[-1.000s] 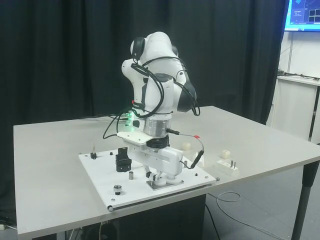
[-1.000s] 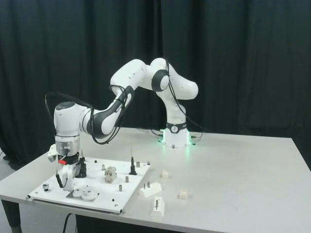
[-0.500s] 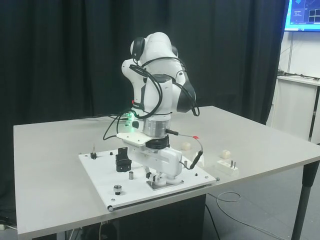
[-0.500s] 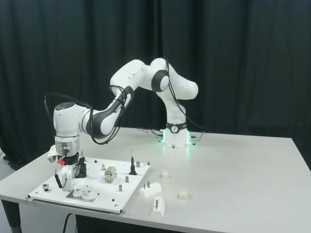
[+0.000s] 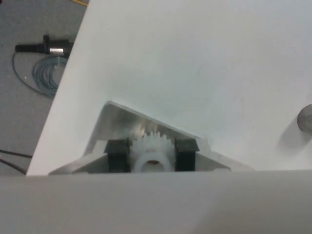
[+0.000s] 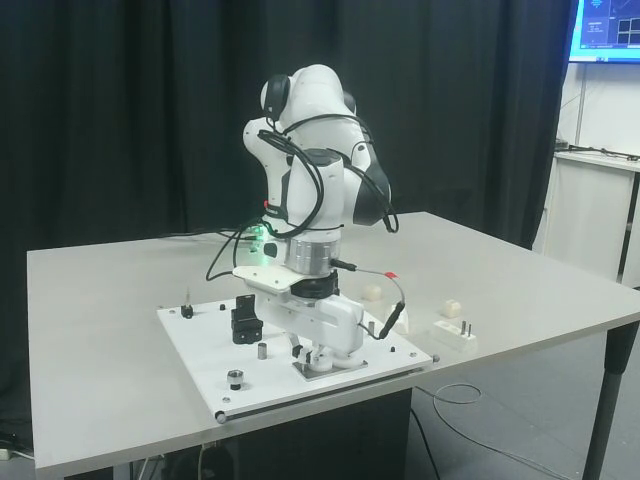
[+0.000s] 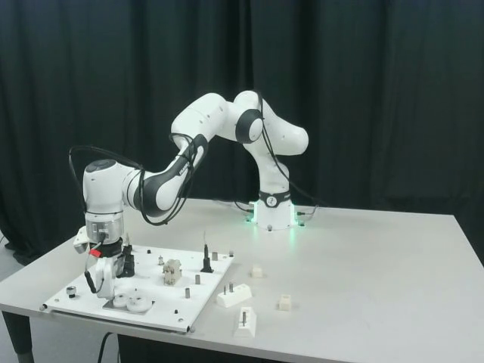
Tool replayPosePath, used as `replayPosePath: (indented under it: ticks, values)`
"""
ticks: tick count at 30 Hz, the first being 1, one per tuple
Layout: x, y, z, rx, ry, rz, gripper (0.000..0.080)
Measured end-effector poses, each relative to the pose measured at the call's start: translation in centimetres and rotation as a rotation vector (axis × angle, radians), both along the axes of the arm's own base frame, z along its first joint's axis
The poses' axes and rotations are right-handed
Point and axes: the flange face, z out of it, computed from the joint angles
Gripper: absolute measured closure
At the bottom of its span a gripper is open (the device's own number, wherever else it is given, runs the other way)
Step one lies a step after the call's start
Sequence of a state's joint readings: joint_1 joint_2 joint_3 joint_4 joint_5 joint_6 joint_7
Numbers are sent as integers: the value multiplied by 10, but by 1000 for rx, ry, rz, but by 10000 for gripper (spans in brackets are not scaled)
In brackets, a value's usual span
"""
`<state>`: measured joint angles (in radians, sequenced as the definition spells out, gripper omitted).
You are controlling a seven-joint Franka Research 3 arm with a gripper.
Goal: Insert small gear.
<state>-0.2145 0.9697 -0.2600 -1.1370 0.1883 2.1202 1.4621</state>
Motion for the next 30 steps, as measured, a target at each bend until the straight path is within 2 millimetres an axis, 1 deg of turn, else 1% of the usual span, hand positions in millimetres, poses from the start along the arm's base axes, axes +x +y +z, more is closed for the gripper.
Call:
replayPosePath:
  ticks: [30]
  values:
    - [-2,-4,-4,31,-17,-38,608]
